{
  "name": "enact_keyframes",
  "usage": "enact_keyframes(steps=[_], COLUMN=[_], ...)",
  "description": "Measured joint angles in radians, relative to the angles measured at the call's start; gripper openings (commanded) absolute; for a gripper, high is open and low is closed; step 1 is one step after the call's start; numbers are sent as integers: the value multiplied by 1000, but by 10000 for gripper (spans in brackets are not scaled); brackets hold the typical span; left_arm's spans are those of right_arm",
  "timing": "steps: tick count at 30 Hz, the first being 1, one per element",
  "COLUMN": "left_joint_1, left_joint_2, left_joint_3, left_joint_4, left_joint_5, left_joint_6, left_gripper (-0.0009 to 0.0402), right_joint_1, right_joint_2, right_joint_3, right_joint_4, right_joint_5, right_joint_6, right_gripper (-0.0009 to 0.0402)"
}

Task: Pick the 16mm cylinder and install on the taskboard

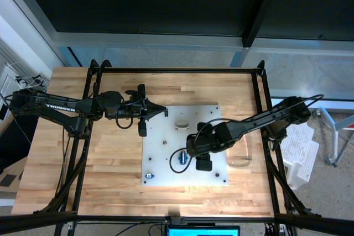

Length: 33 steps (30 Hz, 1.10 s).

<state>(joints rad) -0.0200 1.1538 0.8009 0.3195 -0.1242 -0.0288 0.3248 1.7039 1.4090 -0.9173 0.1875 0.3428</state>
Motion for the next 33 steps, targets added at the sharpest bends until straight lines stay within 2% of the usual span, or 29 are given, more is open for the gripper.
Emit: enact_keyframes(steps=[4, 10, 18, 20, 24, 25, 27, 33], left_joint_1=[0, 0, 0, 0, 0, 0, 0, 0], left_joint_2=[0, 0, 0, 0, 0, 0, 0, 0], left_joint_3=[0, 0, 0, 0, 0, 0, 0, 0], left_joint_4=[0, 0, 0, 0, 0, 0, 0, 0], left_joint_5=[0, 0, 0, 0, 0, 0, 0, 0], left_joint_6=[0, 0, 0, 0, 0, 0, 0, 0], left_gripper=[0, 0, 0, 0, 0, 0, 0, 0], right_joint_1=[-27, -101, -181, -203, -276, -293, -319, -344], right_joint_2=[-85, -246, -445, -486, -553, -567, -595, -657], right_joint_3=[-47, -185, -365, -399, -463, -479, -517, -596], right_joint_4=[97, 287, 621, 696, 840, 875, 940, 1059], right_joint_5=[8, 6, -12, -51, -177, -197, -212, -216], right_joint_6=[-59, -141, -260, -280, -285, -285, -285, -294], right_gripper=[140, 98, 40, 24, -2, 1, 2, -1])
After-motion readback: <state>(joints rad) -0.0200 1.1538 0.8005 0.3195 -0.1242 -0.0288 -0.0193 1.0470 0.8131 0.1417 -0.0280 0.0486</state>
